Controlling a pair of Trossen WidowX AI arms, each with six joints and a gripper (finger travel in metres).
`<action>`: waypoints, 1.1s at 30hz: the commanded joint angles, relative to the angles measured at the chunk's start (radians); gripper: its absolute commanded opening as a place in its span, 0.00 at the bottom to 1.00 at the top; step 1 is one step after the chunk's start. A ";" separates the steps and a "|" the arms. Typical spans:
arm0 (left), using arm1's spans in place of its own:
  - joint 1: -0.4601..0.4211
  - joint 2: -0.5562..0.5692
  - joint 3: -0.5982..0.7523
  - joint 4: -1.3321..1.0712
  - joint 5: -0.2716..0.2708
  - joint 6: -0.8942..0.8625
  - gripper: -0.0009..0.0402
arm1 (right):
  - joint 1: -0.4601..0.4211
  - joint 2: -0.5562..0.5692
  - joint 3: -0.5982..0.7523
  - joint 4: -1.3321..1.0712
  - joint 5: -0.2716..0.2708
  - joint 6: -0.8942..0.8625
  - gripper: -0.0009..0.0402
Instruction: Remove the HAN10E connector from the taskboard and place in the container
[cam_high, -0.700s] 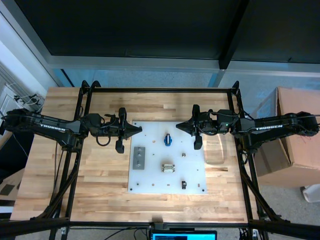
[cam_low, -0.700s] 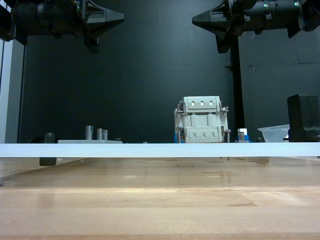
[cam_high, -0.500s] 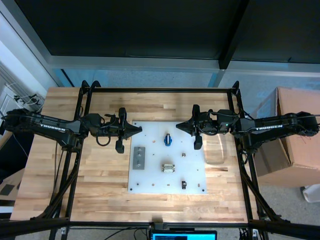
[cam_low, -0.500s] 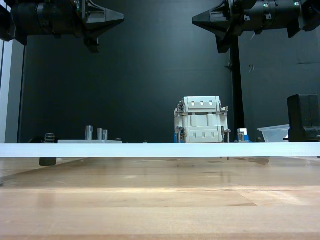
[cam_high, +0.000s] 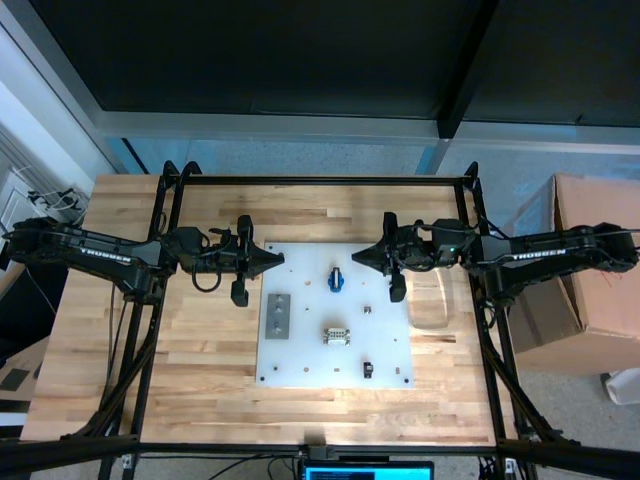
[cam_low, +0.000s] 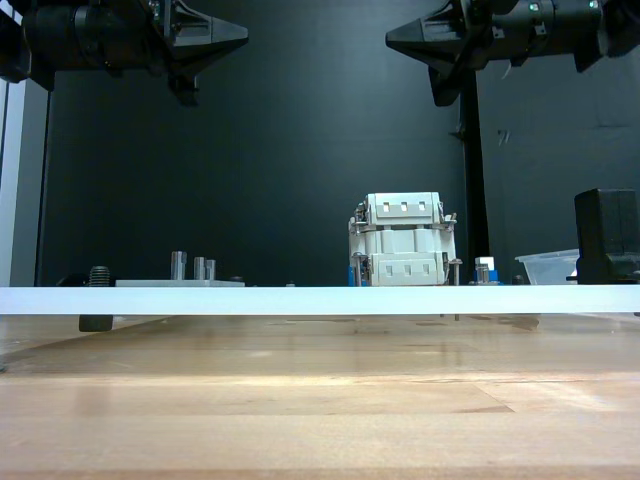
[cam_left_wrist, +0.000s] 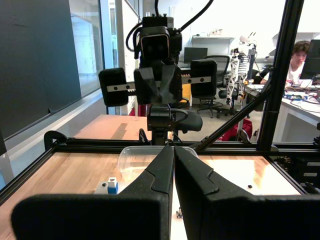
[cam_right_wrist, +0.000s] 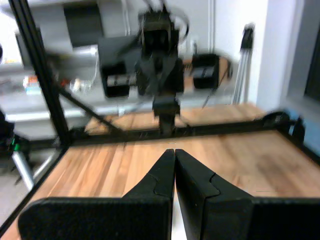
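Grey HAN10E connector (cam_low: 403, 240) upright on taskboard (cam_high: 300, 355)

Grey HAN10E connector (cam_high: 337, 336), upright, seated on taskboard (cam_high: 300, 352), clear container (cam_high: 436, 300) at its right edge

left arm (cam_high: 90, 247) and right arm (cam_high: 560, 247) stretch level toward mid-frame. left gripper (cam_high: 278, 258), left of centre, has its fingers pressed together; right gripper (cam_high: 356, 256), right of centre, likewise.
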 joint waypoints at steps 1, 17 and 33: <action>0.000 0.000 0.000 0.000 0.000 0.000 0.02 | 0.040 0.017 0.072 -0.182 0.045 0.001 0.02; 0.000 0.000 0.000 0.000 0.000 0.000 0.02 | 0.260 0.307 0.524 -0.888 0.155 0.116 0.02; 0.000 0.000 0.000 0.000 0.000 0.000 0.02 | 0.304 0.673 1.075 -1.451 0.146 0.200 0.02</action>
